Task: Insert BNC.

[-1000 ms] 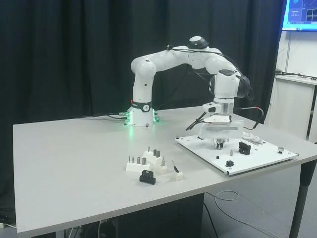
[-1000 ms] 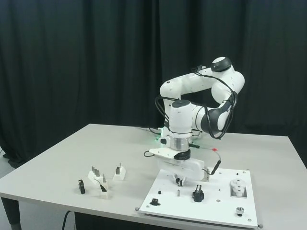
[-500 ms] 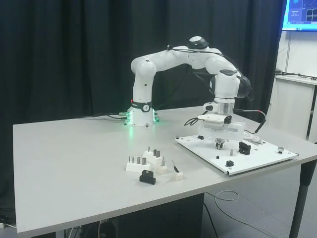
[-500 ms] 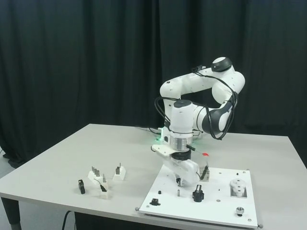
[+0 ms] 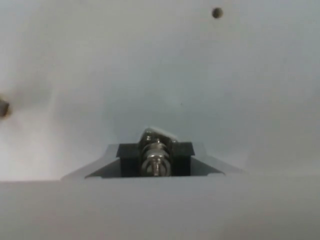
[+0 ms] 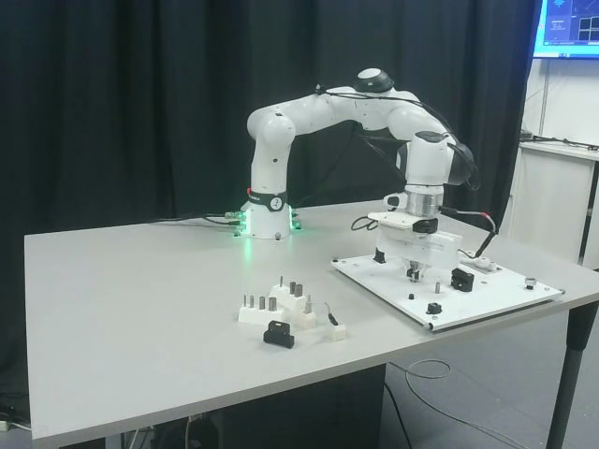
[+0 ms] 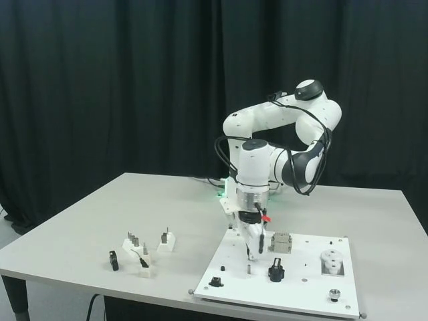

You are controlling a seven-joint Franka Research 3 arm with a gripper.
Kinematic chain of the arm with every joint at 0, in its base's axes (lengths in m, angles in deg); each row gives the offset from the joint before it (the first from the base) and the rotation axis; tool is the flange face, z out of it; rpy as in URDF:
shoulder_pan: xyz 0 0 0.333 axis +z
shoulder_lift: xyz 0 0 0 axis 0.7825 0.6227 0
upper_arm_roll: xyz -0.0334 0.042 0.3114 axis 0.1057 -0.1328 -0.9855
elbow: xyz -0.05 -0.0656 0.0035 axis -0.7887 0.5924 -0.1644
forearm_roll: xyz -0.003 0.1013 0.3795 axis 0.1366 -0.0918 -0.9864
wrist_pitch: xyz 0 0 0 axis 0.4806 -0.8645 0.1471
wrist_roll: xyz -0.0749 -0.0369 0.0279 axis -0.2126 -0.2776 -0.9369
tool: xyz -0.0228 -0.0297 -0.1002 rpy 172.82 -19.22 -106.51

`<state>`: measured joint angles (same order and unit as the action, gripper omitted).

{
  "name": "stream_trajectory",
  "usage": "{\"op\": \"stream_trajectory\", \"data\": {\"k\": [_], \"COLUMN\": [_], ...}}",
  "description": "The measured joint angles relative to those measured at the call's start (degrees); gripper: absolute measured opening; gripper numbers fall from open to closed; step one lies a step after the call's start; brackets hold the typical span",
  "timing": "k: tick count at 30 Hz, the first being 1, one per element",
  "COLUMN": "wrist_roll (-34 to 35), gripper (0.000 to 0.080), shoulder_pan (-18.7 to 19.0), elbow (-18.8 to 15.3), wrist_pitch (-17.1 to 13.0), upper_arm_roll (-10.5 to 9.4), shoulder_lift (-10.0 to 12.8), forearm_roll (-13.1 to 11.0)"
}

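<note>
One white arm point(image 6: 318, 108) bent over white board point(image 6: 496, 295), gripper point(image 7: 252, 253) pointing down, clamped on BNC connector point(image 5: 156, 159); black fitting point(image 7: 275, 272) near.

We find no legible text, label, brand, number or sign in any of the three views. The screen point(image 6: 570, 28) at the upper corner of the first room view carries marks, but these are too small for us to read. The ring on the arm's base point(image 6: 266, 201) bears a small dark mark that we cannot make out as a letter or a number. The white board point(image 7: 294, 281) near the table's front edge shows no printing that we can read, and the wrist view shows none either.
</note>
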<state>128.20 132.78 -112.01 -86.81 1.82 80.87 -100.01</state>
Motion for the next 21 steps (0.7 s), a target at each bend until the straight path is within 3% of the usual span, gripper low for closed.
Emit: {"op": "stream_trajectory", "data": {"k": [12, 21], "wrist_roll": [16.7, 25.4], "gripper": [0.012, 0.012], "shoulder_pan": [0.0, 0.0], "elbow": [0.1, 0.1], "wrist_pitch": [-0.1, -0.1], "upper_arm_roll": [-0.05, -0.05], "shoulder_lift": [0.0, 0.0], "forearm_roll": [0.2, 0.2]}}
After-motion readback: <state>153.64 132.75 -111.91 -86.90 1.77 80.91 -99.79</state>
